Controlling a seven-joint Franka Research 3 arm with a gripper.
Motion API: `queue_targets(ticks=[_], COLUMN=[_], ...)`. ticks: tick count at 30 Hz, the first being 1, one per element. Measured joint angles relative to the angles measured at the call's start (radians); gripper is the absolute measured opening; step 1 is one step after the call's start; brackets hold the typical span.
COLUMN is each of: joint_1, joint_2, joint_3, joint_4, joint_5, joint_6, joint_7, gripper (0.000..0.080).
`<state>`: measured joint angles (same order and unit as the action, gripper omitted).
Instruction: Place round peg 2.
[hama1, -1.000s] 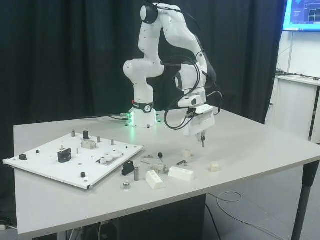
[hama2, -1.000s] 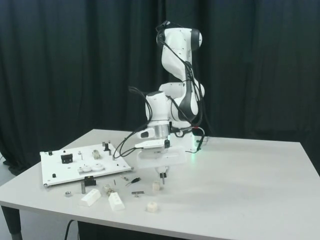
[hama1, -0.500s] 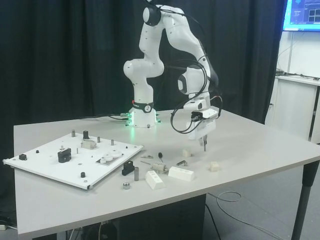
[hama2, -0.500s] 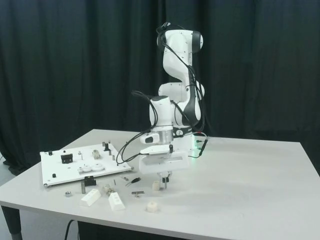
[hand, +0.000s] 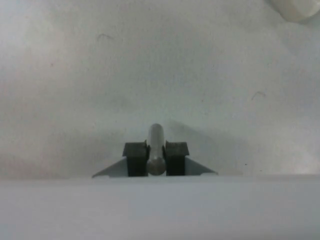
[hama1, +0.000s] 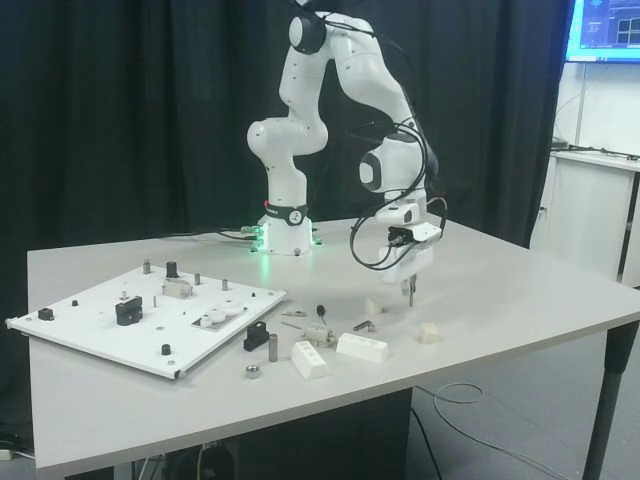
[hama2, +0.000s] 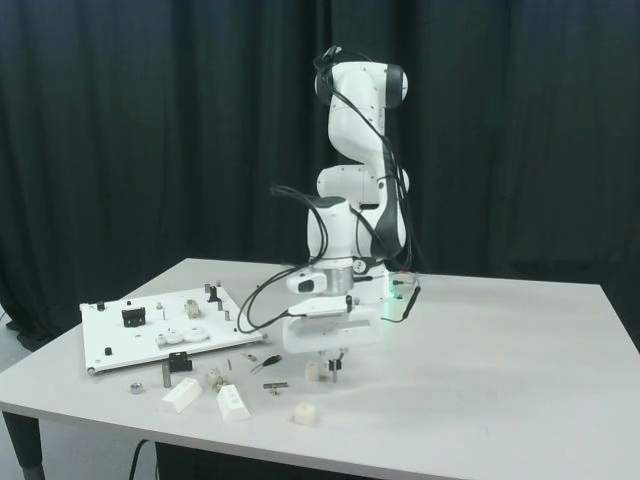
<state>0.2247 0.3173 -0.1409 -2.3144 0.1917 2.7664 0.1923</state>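
My gripper (hama1: 408, 285) is shut on a thin grey round peg (hama1: 409, 294), which hangs upright with its lower end close over the grey table. In the second room view the gripper (hama2: 334, 360) holds the peg (hama2: 334, 373) just beside a small white block (hama2: 313, 371). The wrist view shows the peg (hand: 156, 147) clamped between the two black fingertips (hand: 135, 157) of the gripper (hand: 156, 159), with bare table below. The white assembly board (hama1: 100, 322) lies far off to the side, at the other end of the table, also seen as the board (hama2: 110, 345).
Loose parts lie between board and gripper: the small white block (hama1: 373, 305), a white cube (hama1: 429, 332), two long white blocks (hama1: 362, 346) (hama1: 310, 359), a black piece (hama1: 258, 337), a nut (hama1: 253, 371). A white part's edge (hand: 300, 7) shows in the wrist view.
The arm has carried the peg a little farther from the board and lower toward the table. The grip on the peg has stayed the same.
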Motion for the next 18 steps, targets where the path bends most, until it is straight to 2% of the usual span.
queue_targets(ticks=[7, 18], joint_1=[0.001, 0.001], joint_2=[0.013, 0.045], joint_3=[0.0, -0.001], joint_4=[0.019, 0.059], joint_5=[-0.047, -0.068], joint_6=[-0.03, -0.071], joint_7=[0.039, 0.061], gripper=[0.0074, 0.0074])
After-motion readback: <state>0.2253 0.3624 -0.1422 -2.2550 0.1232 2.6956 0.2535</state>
